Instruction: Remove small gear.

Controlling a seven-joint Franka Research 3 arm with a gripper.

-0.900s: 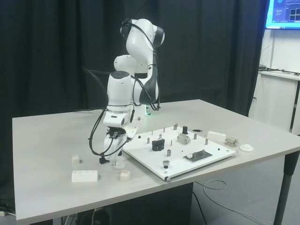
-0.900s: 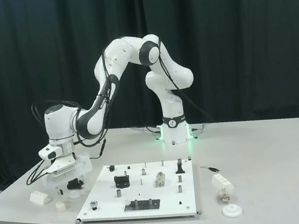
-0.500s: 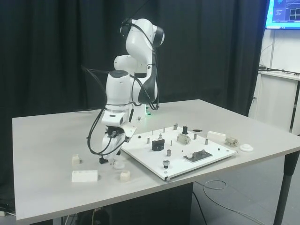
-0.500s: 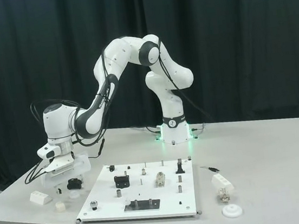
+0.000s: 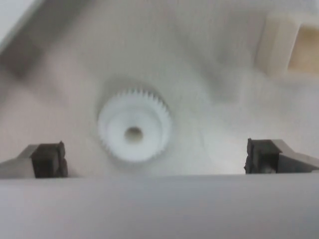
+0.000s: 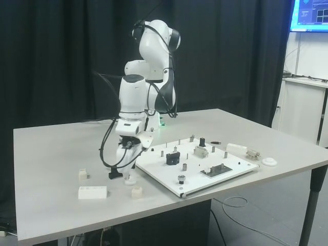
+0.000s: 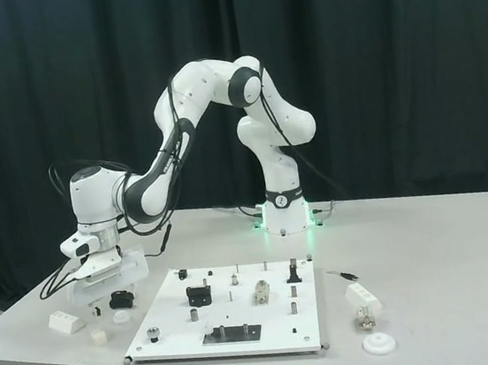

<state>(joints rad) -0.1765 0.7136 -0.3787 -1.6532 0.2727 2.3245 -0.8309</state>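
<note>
The small gear [image 5: 134,133] lay flat on the grey counter [image 6: 56,148], just off the white board's [image 6: 233,166] edge, near the front edge of the counter in the first room view. It was white, with tiny teeth all round and a hole in the middle. In the wrist view it sat between the two black fingertips [image 5: 48,160] but touched neither one.

The claw [image 5: 154,158] was spread wide and held nothing. It hung a little above the gear. In the first room view the claw [image 6: 124,173] pointed down at the counter, and the gear [image 6: 130,180] showed as a small white spot just under it. In the second room view the claw [image 7: 116,300] hung over the same spot, with the gear [image 7: 122,317] right below.

The white arm [image 7: 207,98] bent over from its base, where a green light [image 7: 259,224] glowed.

A small white block [image 6: 137,191] with a square hole sat near the gear, toward the front edge. A long white block [image 6: 93,192] lay beside it, and a little white cube [image 6: 82,174] stood a bit farther off. The board carried black and grey parts and some pegs. A round white piece, maybe a bigger gear [image 7: 379,342], lay past the board's far end.
</note>
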